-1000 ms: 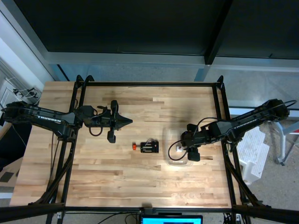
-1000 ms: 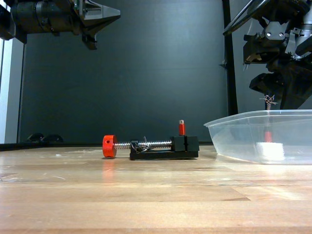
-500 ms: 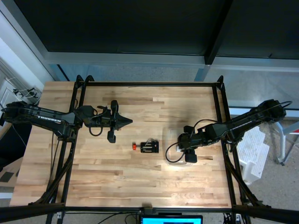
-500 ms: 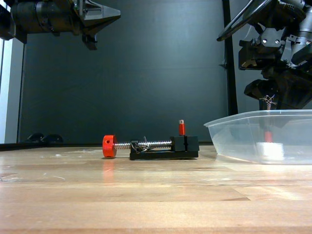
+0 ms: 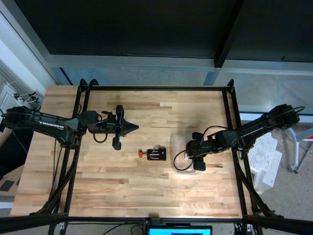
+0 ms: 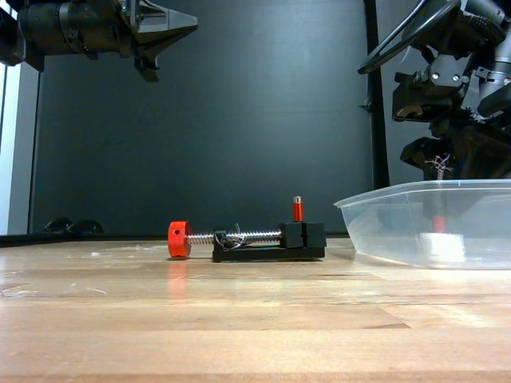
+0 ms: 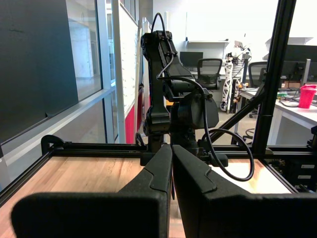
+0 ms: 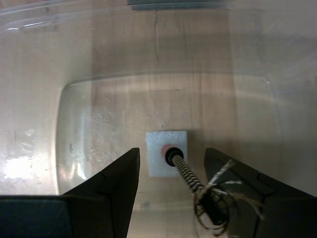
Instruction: Pick the RCA connector and install on taskboard
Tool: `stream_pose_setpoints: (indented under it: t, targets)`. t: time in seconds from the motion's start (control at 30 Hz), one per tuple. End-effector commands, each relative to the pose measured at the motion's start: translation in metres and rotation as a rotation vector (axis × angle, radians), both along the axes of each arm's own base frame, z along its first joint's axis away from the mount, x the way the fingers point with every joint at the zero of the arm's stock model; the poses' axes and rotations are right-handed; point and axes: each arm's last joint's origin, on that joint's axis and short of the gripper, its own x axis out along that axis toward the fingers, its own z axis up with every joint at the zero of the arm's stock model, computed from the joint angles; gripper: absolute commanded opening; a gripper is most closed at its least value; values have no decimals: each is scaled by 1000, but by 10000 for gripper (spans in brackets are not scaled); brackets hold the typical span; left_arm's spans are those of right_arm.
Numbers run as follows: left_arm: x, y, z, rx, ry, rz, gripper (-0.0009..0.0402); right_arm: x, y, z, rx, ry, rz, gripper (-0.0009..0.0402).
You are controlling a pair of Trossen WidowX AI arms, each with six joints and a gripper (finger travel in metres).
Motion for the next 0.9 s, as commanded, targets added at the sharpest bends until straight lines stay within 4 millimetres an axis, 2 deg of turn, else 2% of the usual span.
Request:
stream_pose_setpoints:
  t: [0.03, 0.37, 0.67, 0.9]
  targets:
    - [0, 0, 0, 0, 0, 0, 0, 1, 0, -1, -2, 2, 1, 181]
    - [0, 0, 0, 0, 0, 0, 0, 4, 2, -6, -2, 6, 6, 178]
    - [0, 0, 0, 0, 0, 0, 0, 4, 3, -6, -6, 6, 17, 123]
    - [0, 0, 0, 0, 0, 0, 0, 4, 3, -8, -11, 8, 22, 96]
